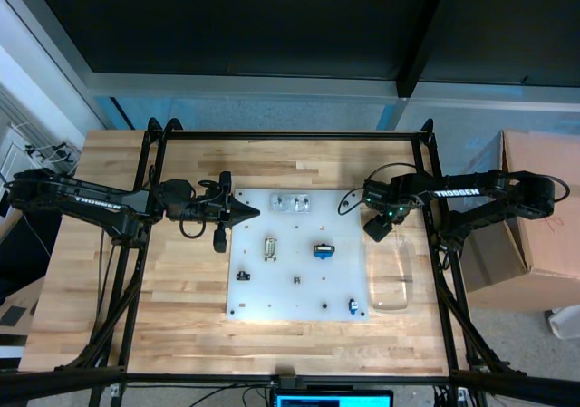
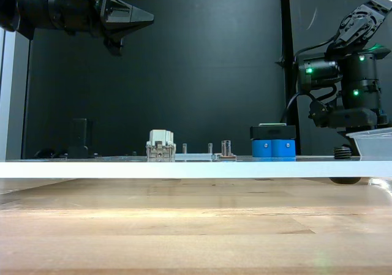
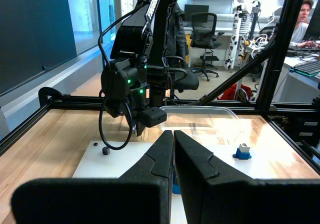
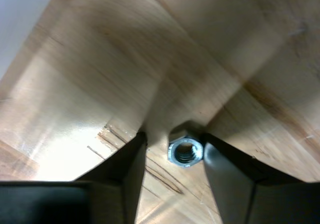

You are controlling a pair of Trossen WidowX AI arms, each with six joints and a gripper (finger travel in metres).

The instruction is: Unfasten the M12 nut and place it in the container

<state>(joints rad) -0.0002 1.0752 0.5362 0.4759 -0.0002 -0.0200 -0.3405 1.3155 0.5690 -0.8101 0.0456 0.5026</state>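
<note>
The nut (image 4: 185,151) lies flat and free between the spread fingers of the right gripper (image 4: 174,140), off its bare stud (image 2: 343,154). I cannot tell whether it is inside the tray (image 1: 410,276). It sits nearer one finger, so a pinch could shove it aside. The left gripper (image 1: 251,212), pressed together, hangs over the upper left of the board (image 1: 272,289).

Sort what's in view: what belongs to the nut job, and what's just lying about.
Job: M12 nut, off its stud, between the open fingers of the right gripper, over the far end of the clear container; the stud stands bare.
Lying about: left gripper, shut, high over the left edge of the board; blue connector; white connector.
</note>
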